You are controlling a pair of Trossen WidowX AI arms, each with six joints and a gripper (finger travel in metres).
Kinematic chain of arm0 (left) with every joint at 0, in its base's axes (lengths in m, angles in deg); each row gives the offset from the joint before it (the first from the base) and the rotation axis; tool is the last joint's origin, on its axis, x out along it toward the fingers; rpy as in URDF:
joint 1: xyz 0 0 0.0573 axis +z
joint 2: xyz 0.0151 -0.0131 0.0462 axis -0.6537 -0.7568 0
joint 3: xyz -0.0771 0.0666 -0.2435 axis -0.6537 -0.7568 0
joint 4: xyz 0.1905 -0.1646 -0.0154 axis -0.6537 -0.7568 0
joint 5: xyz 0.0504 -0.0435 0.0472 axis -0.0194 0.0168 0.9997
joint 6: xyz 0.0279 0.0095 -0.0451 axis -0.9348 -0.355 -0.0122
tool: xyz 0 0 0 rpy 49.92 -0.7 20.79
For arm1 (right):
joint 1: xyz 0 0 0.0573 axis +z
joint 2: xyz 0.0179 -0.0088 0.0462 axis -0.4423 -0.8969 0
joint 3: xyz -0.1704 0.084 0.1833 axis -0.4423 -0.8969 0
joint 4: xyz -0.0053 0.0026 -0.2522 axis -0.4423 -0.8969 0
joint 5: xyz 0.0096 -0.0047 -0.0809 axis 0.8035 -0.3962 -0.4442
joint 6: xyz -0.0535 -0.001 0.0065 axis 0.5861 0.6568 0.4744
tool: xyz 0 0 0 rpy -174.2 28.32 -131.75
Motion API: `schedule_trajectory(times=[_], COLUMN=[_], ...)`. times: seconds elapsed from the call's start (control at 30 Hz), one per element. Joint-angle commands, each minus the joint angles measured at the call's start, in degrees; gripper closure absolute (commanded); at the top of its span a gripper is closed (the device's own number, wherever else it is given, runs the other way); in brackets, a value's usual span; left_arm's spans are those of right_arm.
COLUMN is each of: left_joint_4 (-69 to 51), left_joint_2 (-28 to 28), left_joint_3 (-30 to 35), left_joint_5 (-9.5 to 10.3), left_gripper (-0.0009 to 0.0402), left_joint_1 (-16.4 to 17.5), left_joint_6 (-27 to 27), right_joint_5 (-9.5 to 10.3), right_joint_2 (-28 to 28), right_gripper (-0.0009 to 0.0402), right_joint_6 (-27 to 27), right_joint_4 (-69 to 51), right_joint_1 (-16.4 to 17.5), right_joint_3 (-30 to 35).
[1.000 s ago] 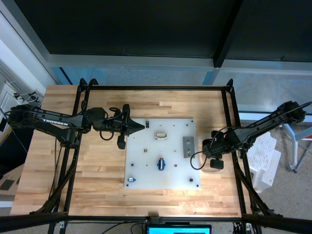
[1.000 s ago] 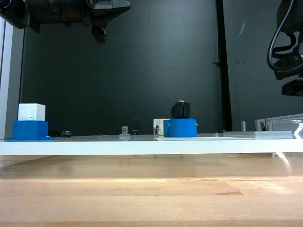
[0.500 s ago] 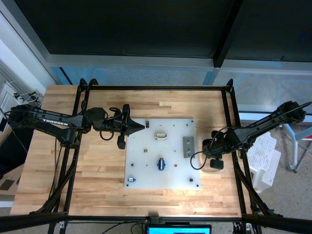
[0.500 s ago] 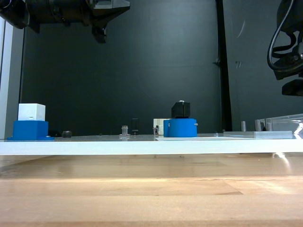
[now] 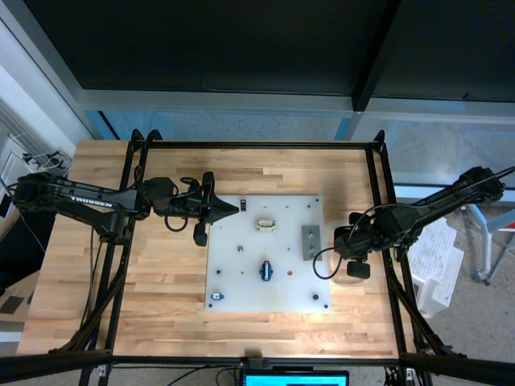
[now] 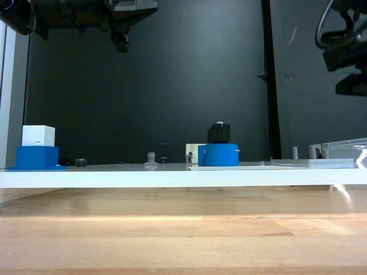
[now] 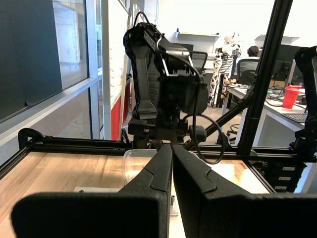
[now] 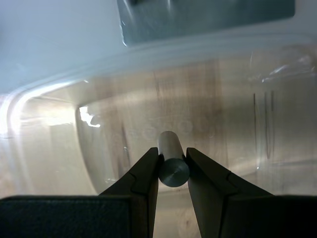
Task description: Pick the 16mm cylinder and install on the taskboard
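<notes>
**Right gripper clamped on the cylinder above the clear tray**

High view: The left gripper [image 5: 231, 208] hangs over the left edge of the white square holed taskboard [image 5: 241, 277], its fingers pointing toward the board's middle. The right gripper [image 5: 344, 256] points downward just off the board's right edge, over the clear plastic tray [image 5: 322, 265]. A grey rectangular metal block [image 5: 310, 241] sits on the board just beside the right fingers. The round blue plastic fitting [image 5: 265, 271] stands well apart from both sets of fingers. The cylinder is hidden under the right gripper here.

Low view: The left gripper [image 6: 121, 41] is high above the taskboard [image 6: 172, 176], clear of everything on it. At the right a dark shape, probably the right gripper's wrist hardware [image 6: 350, 86], hangs above the tray [image 6: 344, 148]. Its fingers cannot be made out.

Left wrist view: The left gripper [image 7: 172, 148] has its two black fingers [image 7: 153, 173] pressed together with nothing between them.

Right wrist view: The right gripper [image 8: 172, 158] has its fingers [image 8: 143, 176] clamped on the short silver-grey metal cylinder [image 8: 173, 166]. The cylinder lies along the fingers and pokes out past their tips. Past the fingertips is the tray's clear floor and curved rim [image 8: 49, 89]. Beyond the rim are the white taskboard [image 8: 54, 34] and the grey block [image 8: 208, 15].
</notes>
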Motion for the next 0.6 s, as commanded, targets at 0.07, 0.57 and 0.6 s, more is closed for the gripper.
schedule_trajectory(times=[0.07, 0.57, 0.6], left_joint_4=[0.00, 0.00, 0.00], left_joint_2=[0.00, 0.00, 0.00], left_joint_3=[0.00, 0.00, 0.00], left_joint_5=[-0.02, -0.02, -0.02], left_gripper=[0.0393, 0.0393, 0.0393], left_joint_1=[0.00, 0.02, 0.00], left_joint_6=[0.00, 0.00, 0.00], right_joint_5=[-0.09, -0.11, -0.11], right_joint_2=[0.00, 0.00, 0.00], right_gripper=[0.0389, 0.0389, 0.0389], right_joint_6=[0.13, 3.56, 3.56], right_joint_4=[-1.99, -3.21, -3.21], right_joint_1=[0.02, 0.00, 0.00], right_joint_3=[2.95, 6.45, 6.45])
